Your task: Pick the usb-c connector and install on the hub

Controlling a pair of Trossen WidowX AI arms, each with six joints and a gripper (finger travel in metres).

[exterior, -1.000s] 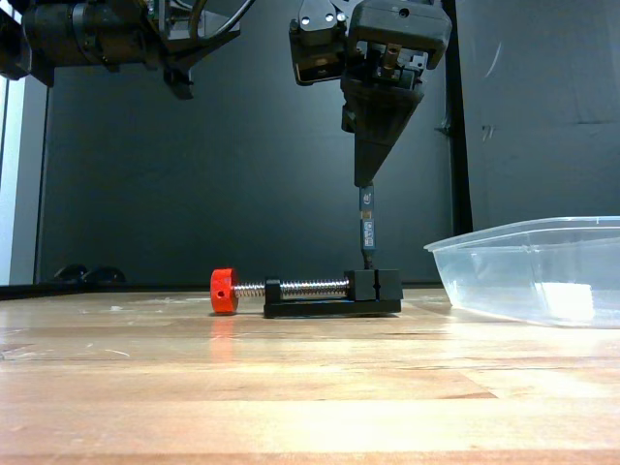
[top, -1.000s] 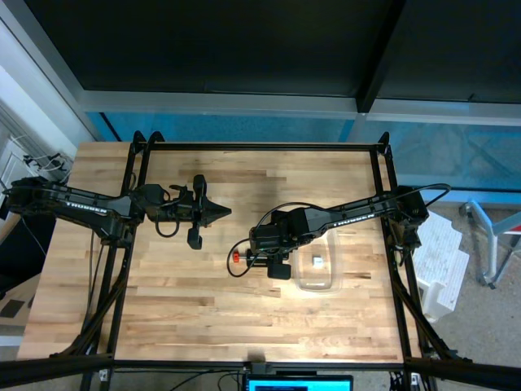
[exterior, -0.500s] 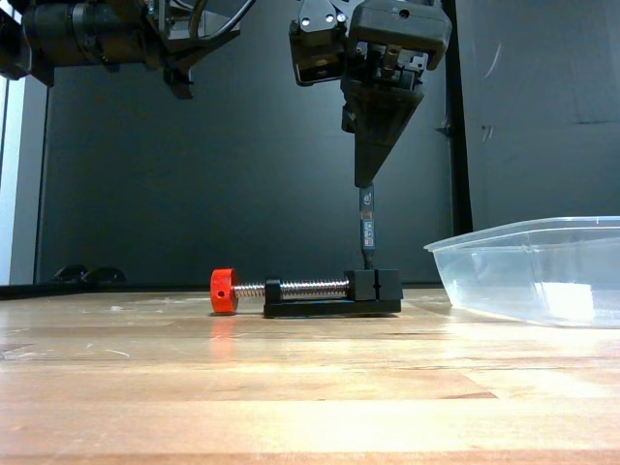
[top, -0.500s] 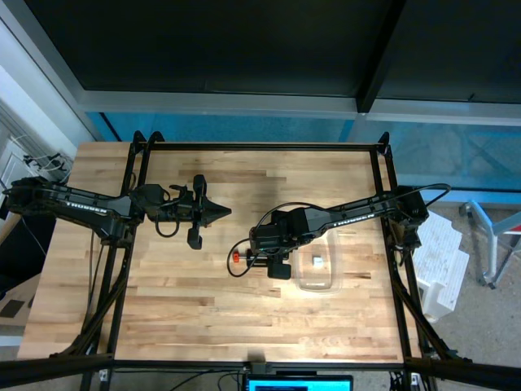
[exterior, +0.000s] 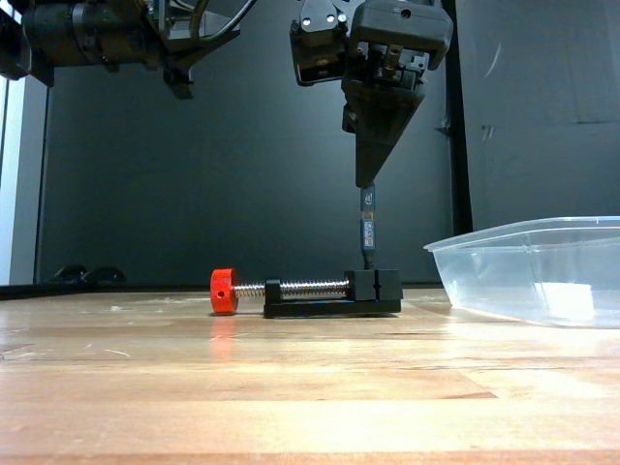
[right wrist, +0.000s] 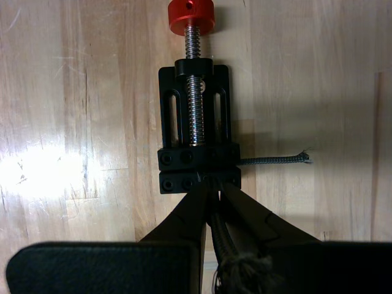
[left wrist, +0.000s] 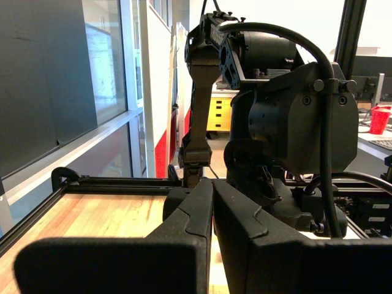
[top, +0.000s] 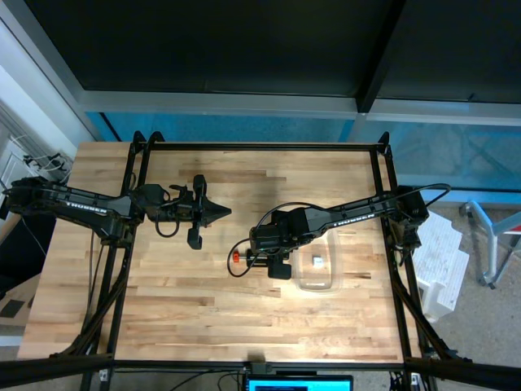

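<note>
The wooden worktop carries everything here, with both arms reaching in over it. The left tool hangs high above the boards, well apart from the right tool and on the far side of it from the container; its fingers are pressed together with nothing between them. The right tool points straight down near the middle of the worktop, its fingers drawn narrow and pinching the top of the usb-c connector. Just beside the right tool, on the side toward its own arm's base, sits a clear plastic container, standing flat on the boards. Directly beneath the right tool's tips lies a small black vise, its threaded screw running away from the container to a red knob. The usb-c connector stands upright between the tool's tips and the vise, its lower end reaching the top of the vise block; how far in it goes cannot be told. A short frayed braided cord sticks out sideways from the vise block just ahead of the tips. In the container lies one small pale piece.
</note>
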